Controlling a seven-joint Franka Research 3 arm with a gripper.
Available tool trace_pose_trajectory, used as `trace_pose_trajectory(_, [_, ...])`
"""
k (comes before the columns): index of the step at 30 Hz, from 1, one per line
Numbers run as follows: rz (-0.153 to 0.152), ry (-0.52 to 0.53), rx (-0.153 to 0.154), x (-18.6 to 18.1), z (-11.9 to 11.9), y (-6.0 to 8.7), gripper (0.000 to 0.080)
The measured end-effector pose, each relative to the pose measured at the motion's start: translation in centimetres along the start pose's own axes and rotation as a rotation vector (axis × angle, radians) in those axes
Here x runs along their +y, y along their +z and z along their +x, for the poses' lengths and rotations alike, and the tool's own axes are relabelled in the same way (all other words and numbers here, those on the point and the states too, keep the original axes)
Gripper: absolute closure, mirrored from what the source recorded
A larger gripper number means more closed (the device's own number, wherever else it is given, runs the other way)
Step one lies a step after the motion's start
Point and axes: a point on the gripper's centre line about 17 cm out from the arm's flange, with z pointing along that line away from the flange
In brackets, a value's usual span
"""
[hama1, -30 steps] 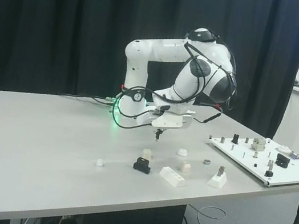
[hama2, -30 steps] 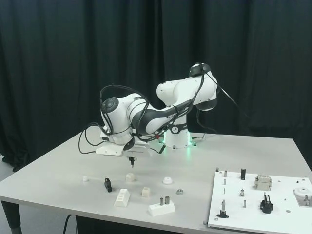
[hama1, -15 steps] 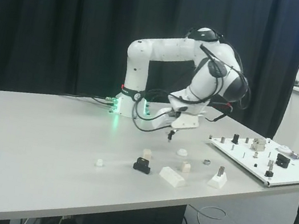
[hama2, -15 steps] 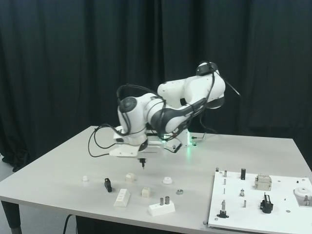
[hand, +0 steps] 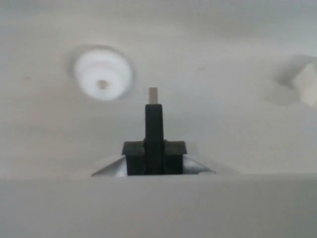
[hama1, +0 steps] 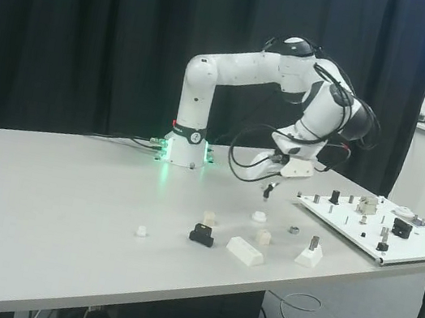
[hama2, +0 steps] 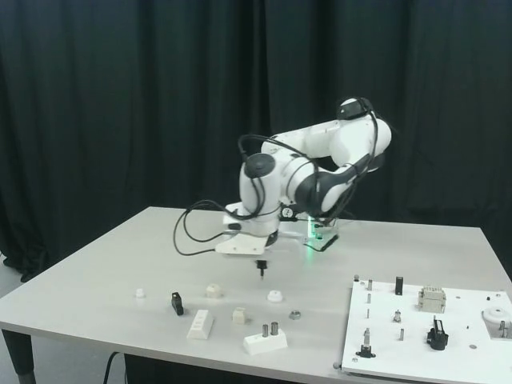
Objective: Insert USB.
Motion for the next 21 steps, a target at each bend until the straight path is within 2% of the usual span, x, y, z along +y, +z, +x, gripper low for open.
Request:
trace_pose_trajectory(6, [-0.013, 0.007, 0.002, -3.1, -0.3, 0.0, 0.0731])
trace_pose_trajectory(9, [-0.006, 0.03, 0.006, -4.8, -0.5, 0.2, 0.0731])
trace_pose_trajectory(21, [0.09, 0.127, 0.021, -12.0, -1.7, 1.7, 0.0731])
